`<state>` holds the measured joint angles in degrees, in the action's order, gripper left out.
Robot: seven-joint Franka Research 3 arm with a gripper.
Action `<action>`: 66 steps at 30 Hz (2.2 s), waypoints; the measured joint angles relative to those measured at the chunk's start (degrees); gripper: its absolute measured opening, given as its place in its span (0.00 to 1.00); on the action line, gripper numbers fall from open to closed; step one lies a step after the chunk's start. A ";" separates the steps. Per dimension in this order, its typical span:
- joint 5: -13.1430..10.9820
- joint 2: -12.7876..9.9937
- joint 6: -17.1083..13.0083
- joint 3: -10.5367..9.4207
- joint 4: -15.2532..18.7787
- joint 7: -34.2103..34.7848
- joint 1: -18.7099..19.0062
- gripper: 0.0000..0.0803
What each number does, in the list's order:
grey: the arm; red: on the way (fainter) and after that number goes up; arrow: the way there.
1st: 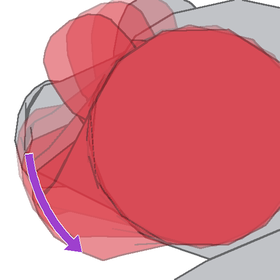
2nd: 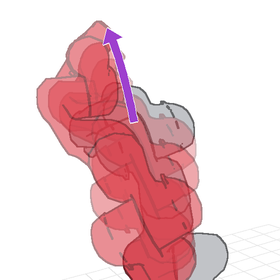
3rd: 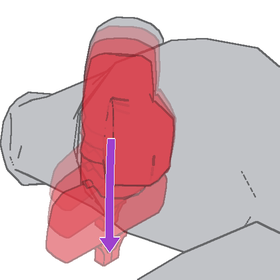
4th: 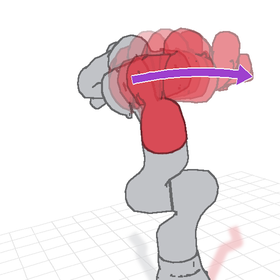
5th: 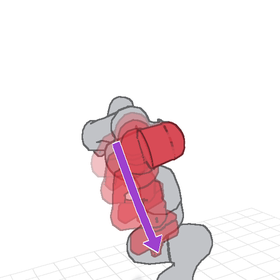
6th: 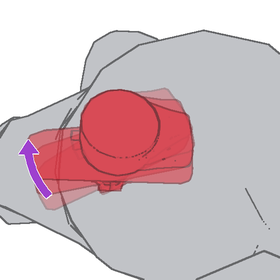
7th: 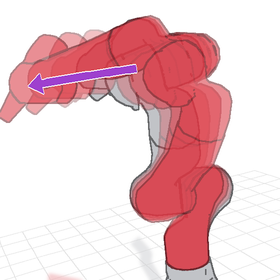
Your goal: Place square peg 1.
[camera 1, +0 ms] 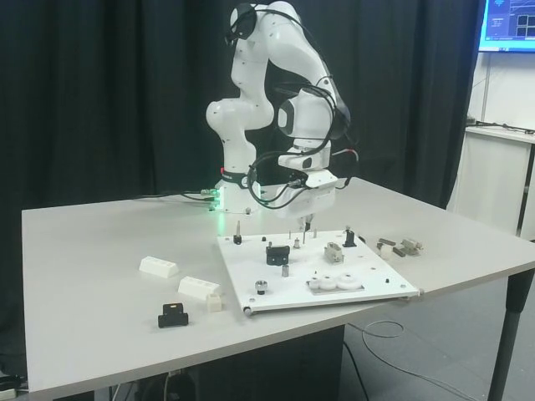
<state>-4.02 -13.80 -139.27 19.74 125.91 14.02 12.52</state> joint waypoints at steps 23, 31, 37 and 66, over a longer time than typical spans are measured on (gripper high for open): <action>4.25 0.02 0.00 3.77 -2.30 1.88 -0.07 0.03; 6.02 0.02 0.59 7.18 -3.63 1.88 -0.24 0.03; 8.93 0.02 0.60 9.81 -4.35 0.86 -0.77 0.03; 8.20 -4.43 -5.71 12.99 -4.87 -14.41 -13.41 0.03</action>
<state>4.19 -18.23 -144.99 32.73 121.04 -0.38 -0.88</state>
